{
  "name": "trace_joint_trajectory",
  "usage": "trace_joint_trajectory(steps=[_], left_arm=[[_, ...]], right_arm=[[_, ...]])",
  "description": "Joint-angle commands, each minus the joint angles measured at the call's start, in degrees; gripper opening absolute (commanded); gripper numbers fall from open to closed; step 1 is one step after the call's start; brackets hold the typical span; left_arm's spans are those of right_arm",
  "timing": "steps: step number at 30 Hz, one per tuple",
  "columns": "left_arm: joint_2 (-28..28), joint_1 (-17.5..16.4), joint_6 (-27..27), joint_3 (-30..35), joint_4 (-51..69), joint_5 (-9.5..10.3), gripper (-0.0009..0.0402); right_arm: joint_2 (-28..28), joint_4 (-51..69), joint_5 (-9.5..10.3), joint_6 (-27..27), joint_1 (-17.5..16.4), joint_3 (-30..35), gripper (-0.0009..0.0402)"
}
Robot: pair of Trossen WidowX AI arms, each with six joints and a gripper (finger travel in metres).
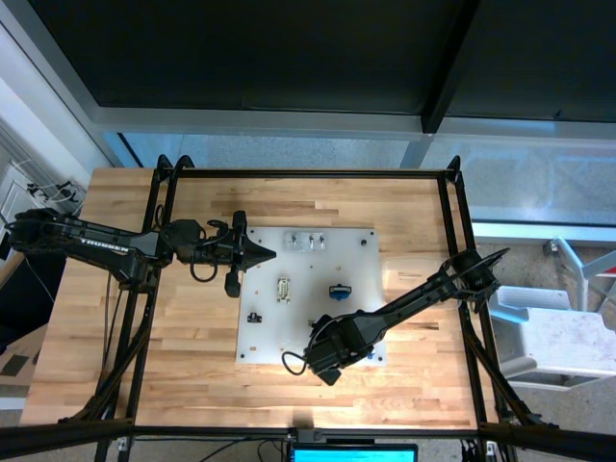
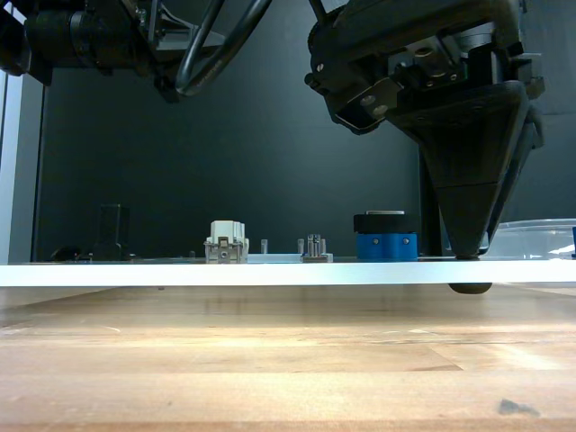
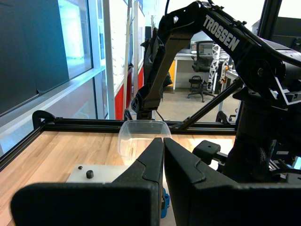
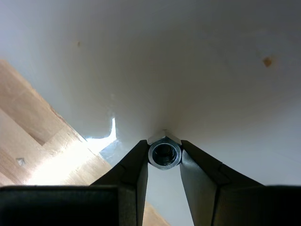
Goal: Unfasten the M12 fastener and place in the container
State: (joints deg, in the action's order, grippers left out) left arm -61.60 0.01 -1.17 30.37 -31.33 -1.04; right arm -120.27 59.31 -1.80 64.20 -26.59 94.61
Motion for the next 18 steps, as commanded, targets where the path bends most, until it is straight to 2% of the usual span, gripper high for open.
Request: trace_joint_trajectory(steps=[1, 3, 6, 18], left_arm=[[0.0, 0.0, 0.0, 0.0, 0.0, 0.00, 0.0000], [0.0, 0.0, 0.0, 0.0, 0.0, 0.00, 0.0000], [0.0, 0.0, 0.0, 0.0, 0.0, 0.00, 0.0000], [0.0, 0.0, 0.0, 0.0, 0.0, 0.00, 0.0000]], right_arm=[[0.2, 0.0, 1.03, -9.6, 0.0, 0.0, 0.0016], [0.2, 0.0, 1.88, -18.6, 0.0, 0.0, 0.0007], [0.2, 0.0, 1.92, -32.3, 0.0, 0.0, -0.0001], [0.6, 0.7, 1.88, -75.9, 0.0, 0.0, 0.0013]])
